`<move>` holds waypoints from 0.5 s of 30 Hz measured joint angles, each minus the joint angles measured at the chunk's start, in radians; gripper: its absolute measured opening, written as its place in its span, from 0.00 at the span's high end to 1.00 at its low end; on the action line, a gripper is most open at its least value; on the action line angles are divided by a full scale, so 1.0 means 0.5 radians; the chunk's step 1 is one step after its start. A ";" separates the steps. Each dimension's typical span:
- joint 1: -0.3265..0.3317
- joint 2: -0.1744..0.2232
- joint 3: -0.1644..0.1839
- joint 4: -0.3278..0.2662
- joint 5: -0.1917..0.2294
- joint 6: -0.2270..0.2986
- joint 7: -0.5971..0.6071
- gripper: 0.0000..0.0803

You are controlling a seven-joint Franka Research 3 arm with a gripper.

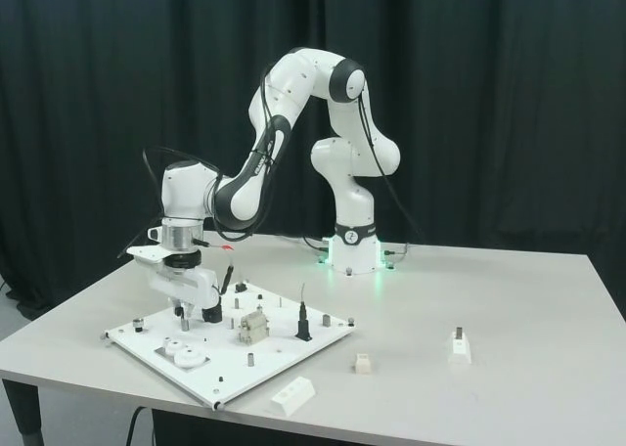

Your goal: Insert round peg 4.

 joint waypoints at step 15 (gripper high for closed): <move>0.000 -0.048 -0.019 -0.003 -0.002 -0.057 -0.036 0.62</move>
